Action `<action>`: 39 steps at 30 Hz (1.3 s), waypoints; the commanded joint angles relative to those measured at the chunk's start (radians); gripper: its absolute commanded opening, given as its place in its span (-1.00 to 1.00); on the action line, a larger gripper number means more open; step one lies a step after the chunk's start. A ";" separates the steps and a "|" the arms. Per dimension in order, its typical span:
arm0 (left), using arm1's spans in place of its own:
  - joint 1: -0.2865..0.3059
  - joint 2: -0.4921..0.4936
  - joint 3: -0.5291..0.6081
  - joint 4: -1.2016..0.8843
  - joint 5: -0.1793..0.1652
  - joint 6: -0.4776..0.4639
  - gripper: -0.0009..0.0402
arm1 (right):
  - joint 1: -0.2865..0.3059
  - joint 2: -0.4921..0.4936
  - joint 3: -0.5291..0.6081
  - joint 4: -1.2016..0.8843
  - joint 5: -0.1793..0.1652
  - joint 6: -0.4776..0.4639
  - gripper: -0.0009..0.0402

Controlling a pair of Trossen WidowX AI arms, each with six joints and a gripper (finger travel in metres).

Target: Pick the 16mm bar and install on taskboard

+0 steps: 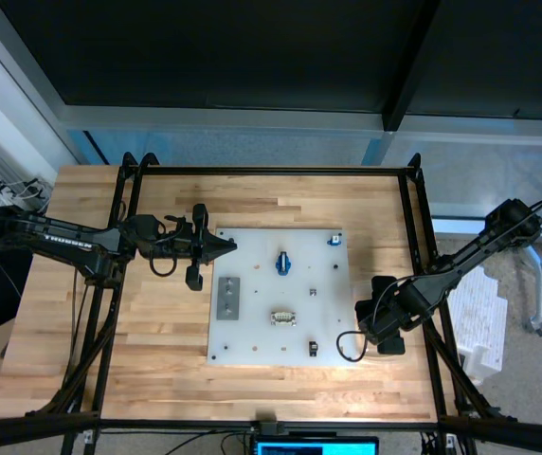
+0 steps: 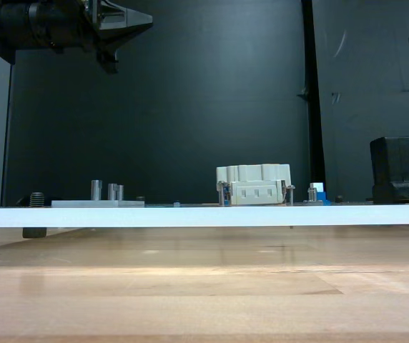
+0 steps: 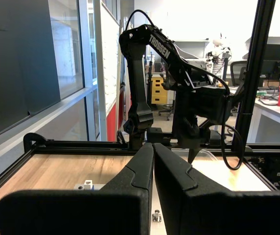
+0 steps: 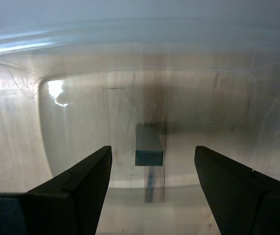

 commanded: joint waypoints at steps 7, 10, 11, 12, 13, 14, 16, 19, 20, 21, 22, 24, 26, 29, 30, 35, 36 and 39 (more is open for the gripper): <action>0.000 0.000 0.000 0.000 0.000 0.000 -0.96 | 0.000 0.000 -0.042 0.056 0.000 -0.009 0.19; 0.000 0.000 0.000 0.000 0.000 0.000 -0.96 | 0.000 0.000 -0.053 0.070 0.000 -0.009 0.17; 0.000 0.000 0.000 0.000 0.000 0.000 -0.96 | 0.001 -0.001 -0.054 0.072 -0.002 -0.009 0.15; 0.000 0.000 0.000 0.000 0.000 0.000 -0.96 | 0.001 -0.003 -0.055 0.072 -0.002 -0.010 0.12; 0.000 0.000 0.000 0.000 0.000 0.000 -0.96 | 0.000 -0.005 -0.055 0.072 -0.002 -0.009 0.09; 0.000 0.000 0.000 0.000 0.000 0.000 -0.96 | 0.000 -0.006 -0.055 0.071 -0.002 -0.009 0.06; 0.000 0.000 0.000 0.000 0.000 0.000 -0.96 | 0.000 -0.007 -0.055 0.069 -0.004 -0.009 -0.01; 0.000 0.000 0.000 0.000 0.000 0.000 -0.96 | 0.000 -0.007 -0.055 0.068 -0.004 -0.010 -0.10; 0.000 0.000 0.000 0.000 0.000 0.000 -0.96 | 0.000 -0.007 -0.055 0.068 -0.004 -0.009 -0.13; 0.000 0.000 0.000 0.000 0.000 0.000 -0.96 | 0.000 -0.007 -0.055 0.068 -0.004 -0.009 -0.16; 0.000 0.000 0.000 0.000 0.000 0.000 -0.96 | 0.000 -0.007 -0.055 0.067 -0.004 -0.009 -0.18; 0.000 0.000 0.000 0.000 0.000 0.000 -0.96 | 0.000 -0.007 -0.055 0.068 -0.004 -0.009 -0.24; 0.000 0.000 0.000 0.000 0.000 0.000 -0.96 | 0.000 -0.007 -0.055 0.068 -0.004 -0.009 -0.30; 0.000 0.000 0.000 0.000 0.000 0.000 -0.96 | 0.000 -0.007 -0.055 0.067 -0.004 -0.010 -0.41; 0.000 0.000 0.000 0.000 0.000 0.000 -0.96 | 0.000 -0.007 -0.055 0.067 -0.004 -0.010 -0.45; 0.000 0.000 0.000 0.000 0.000 0.000 -0.96 | 0.000 -0.007 -0.055 0.066 -0.004 -0.009 -0.64; 0.000 0.000 0.000 0.000 0.000 0.000 -0.96 | 0.000 -0.007 -0.055 0.066 -0.004 -0.009 -0.67; 0.000 0.000 0.000 0.000 0.000 0.000 -0.96 | 0.000 -0.007 -0.055 0.066 -0.004 -0.009 -0.75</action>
